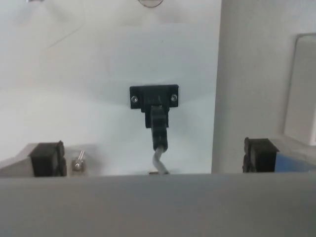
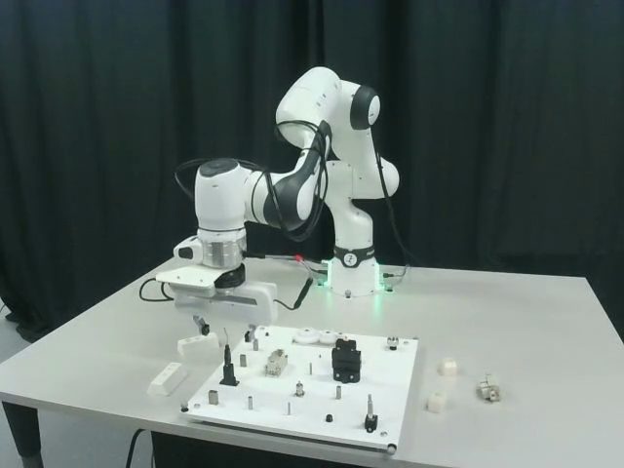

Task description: Remove USB.

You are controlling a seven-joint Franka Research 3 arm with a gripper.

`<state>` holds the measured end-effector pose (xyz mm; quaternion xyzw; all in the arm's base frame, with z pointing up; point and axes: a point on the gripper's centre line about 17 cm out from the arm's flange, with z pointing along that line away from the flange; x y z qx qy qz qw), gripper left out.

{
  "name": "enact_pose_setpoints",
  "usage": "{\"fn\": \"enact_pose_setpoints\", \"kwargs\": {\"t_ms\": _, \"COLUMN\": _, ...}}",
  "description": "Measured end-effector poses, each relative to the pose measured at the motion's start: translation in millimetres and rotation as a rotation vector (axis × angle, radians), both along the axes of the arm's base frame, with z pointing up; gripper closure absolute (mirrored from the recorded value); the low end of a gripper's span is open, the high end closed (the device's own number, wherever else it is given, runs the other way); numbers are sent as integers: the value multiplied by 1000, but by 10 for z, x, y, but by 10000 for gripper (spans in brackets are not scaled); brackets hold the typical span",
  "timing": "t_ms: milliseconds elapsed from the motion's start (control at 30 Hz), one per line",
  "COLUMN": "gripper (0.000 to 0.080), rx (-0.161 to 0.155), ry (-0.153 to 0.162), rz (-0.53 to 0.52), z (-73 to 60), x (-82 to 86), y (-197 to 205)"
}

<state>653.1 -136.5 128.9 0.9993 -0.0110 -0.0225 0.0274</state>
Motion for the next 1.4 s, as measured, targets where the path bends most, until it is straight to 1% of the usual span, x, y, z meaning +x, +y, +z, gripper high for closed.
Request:
{"fn": "enact_pose_setpoints", "kwargs": {"t_ms": 233, "gripper": 3, "rx": 6, "ry": -16, "rz": -1, "z": -93, "x": -4, "y": 0}}
{"fn": "enact_pose_setpoints", "kwargs": {"t_ms": 400, "gripper": 3, "rx": 6, "ry": -23, "rz": 5, "z": -135, "x": -7, "y": -6}}
{"fn": "enact_pose_setpoints", "kwargs": {"t_ms": 700, "gripper": 3, "rx": 5, "ry": -27, "rz": 8, "z": -192, "x": -21, "y": -1}}
{"fn": "enact_pose_setpoints", "kwargs": {"t_ms": 967, "gripper": 3, "rx": 9, "ry": -27, "rz": 6, "z": -214, "x": -31, "y": 12}}
{"fn": "enact_pose_setpoints", "kwargs": {"t_ms": 1000, "gripper": 290, "rx": 10, "ry": -27, "rz": 5, "z": -217, "x": -31, "y": 15}}
{"fn": "enact_pose_setpoints", "kwargs": {"t_ms": 1133, "gripper": 290, "rx": 12, "ry": -25, "rz": 3, "z": -232, "x": -37, "y": 19}}
{"fn": "enact_pose_setpoints", "kwargs": {"t_ms": 1167, "gripper": 480, "rx": 12, "ry": -24, "rz": 3, "z": -237, "x": -38, "y": 19}}
{"fn": "enact_pose_setpoints", "kwargs": {"t_ms": 1400, "gripper": 480, "rx": 10, "ry": -21, "rz": -1, "z": -274, "x": -48, "y": -13}}
